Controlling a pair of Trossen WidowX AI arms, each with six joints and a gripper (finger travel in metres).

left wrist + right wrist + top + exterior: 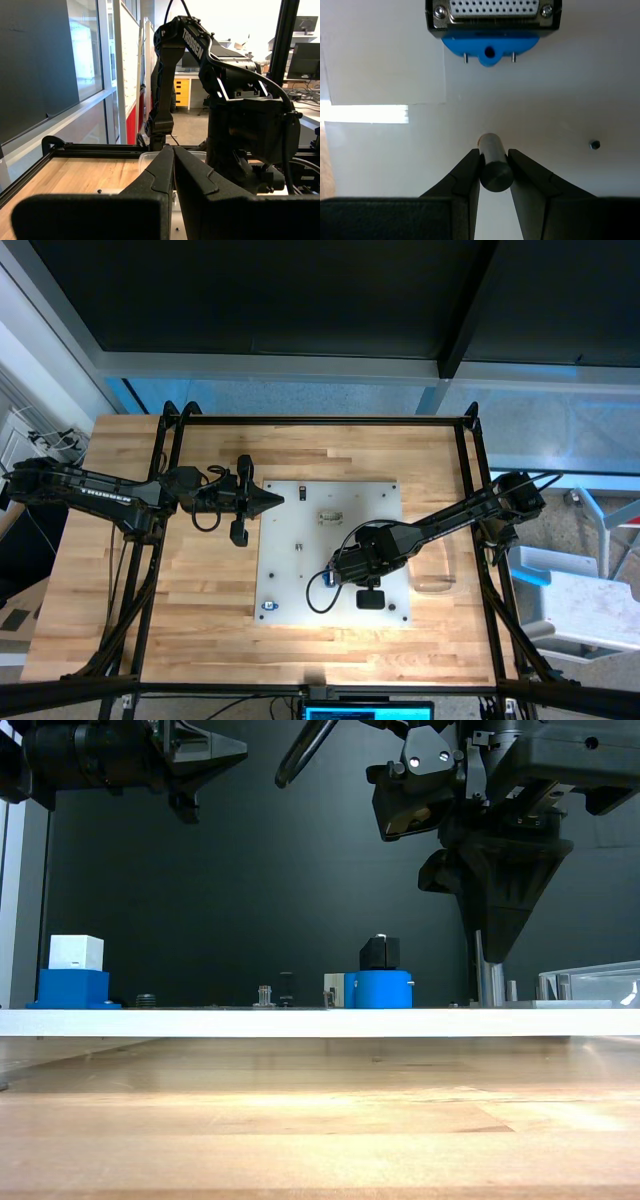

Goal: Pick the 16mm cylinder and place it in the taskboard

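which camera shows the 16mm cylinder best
Right wrist view: the cylinder clamped in the right gripper, over the taskboard. Low view shows its side; the arm hides it from high view; left wrist view misses it. Left gripper hangs shut at the taskboard's left.

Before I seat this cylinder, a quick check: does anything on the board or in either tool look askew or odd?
Nothing stands out. The cylinder sits upright in the right tool, squarely between its fingers, over the taskboard. The left tool hangs shut above the taskboard's left edge, holding nothing.

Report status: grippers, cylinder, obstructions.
Right gripper shut on cylinder, upright, low over taskboard. Left gripper shut, raised by board's left edge. Nothing seen blocking.
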